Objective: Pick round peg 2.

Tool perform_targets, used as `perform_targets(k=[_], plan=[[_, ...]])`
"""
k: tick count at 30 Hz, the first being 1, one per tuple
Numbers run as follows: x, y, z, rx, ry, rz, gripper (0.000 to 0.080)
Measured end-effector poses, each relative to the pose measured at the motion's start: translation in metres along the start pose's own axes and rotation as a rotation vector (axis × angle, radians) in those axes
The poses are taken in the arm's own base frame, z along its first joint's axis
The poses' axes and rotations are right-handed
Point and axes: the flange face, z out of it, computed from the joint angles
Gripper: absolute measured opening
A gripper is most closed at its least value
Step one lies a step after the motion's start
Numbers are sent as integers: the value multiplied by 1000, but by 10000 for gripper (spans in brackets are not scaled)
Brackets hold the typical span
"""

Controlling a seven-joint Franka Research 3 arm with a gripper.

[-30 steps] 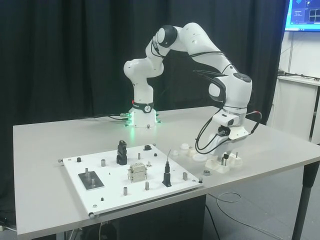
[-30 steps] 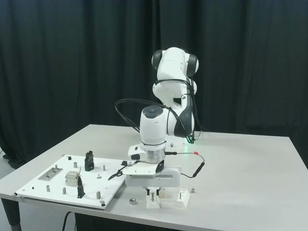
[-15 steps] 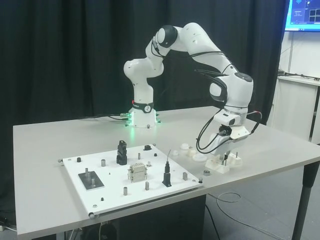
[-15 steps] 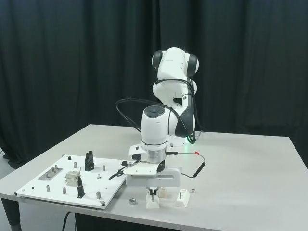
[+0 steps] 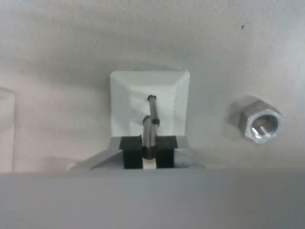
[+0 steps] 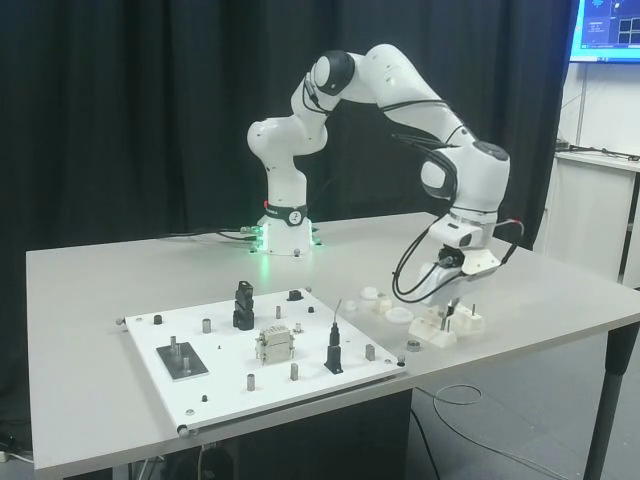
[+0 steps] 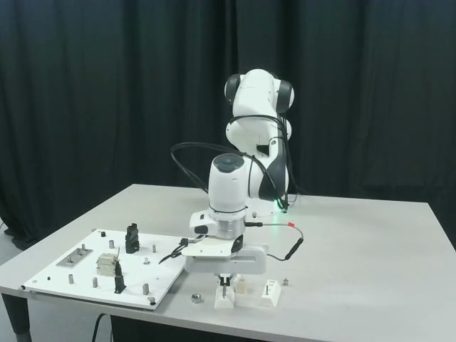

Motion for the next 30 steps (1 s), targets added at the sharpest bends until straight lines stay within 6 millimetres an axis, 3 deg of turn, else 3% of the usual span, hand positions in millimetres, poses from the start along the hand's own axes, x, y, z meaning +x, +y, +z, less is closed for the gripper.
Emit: perform_targets(k=[30], plan=[[21, 4, -82, 7, 9, 46, 53]])
